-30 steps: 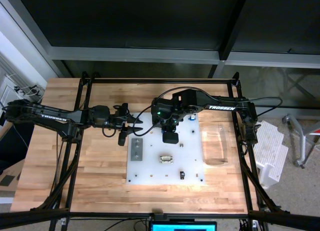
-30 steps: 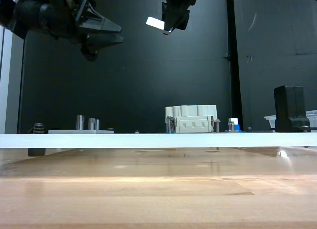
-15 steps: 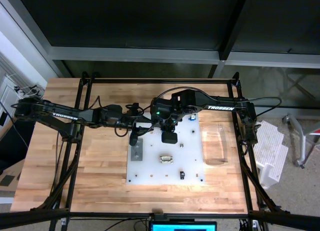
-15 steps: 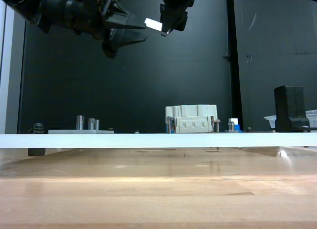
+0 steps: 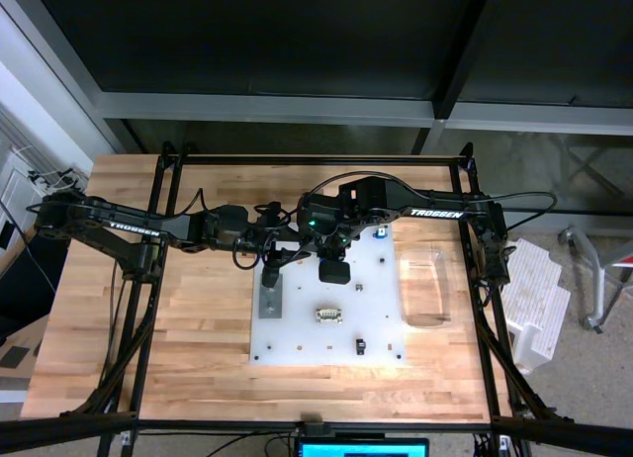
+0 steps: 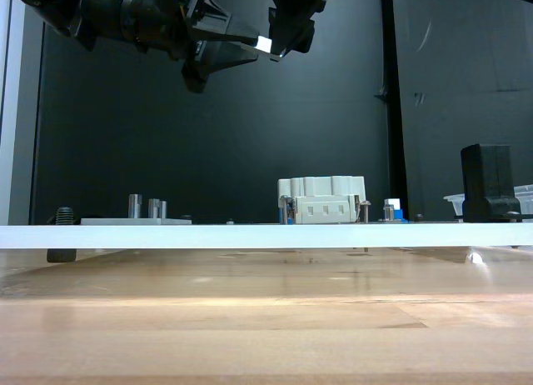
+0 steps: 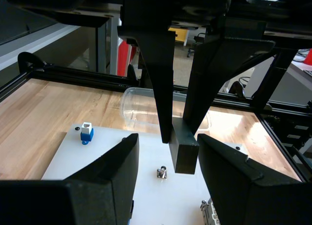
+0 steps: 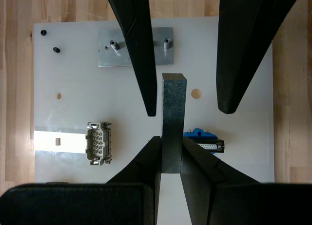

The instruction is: Pick the 16mm bar and install on taskboard

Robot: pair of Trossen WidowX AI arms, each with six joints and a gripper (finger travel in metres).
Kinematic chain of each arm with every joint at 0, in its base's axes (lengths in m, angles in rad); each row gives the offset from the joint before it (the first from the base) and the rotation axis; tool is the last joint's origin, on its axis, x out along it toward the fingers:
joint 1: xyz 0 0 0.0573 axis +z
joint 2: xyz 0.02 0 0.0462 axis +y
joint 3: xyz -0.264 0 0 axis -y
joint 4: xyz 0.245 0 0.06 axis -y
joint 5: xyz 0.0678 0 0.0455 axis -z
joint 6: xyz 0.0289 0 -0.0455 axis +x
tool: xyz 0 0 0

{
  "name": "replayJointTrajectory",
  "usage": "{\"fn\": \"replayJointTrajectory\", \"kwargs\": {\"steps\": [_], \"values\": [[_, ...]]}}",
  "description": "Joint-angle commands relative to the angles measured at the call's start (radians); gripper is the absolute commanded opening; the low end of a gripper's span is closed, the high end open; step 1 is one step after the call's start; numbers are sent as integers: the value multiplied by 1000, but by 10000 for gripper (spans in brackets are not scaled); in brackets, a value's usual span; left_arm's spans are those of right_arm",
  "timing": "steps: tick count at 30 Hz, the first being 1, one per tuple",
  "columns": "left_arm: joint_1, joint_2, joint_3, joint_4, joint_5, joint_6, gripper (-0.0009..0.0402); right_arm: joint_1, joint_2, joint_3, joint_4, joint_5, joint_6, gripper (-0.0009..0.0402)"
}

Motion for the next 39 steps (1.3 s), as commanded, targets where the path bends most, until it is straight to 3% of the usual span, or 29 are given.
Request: {"fn": "replayJointTrajectory", "kwargs": {"steps": [1,26,39], "values": [[0,0,0,0,1,2,138,-2,0,-1,0,0,0,0],[-2,0,0,0,8,4,31,-3,0,-1,0,3,11,2],[-2,0,0,1,27,7,2,-5,0,-1,1,4,26,61]]}}
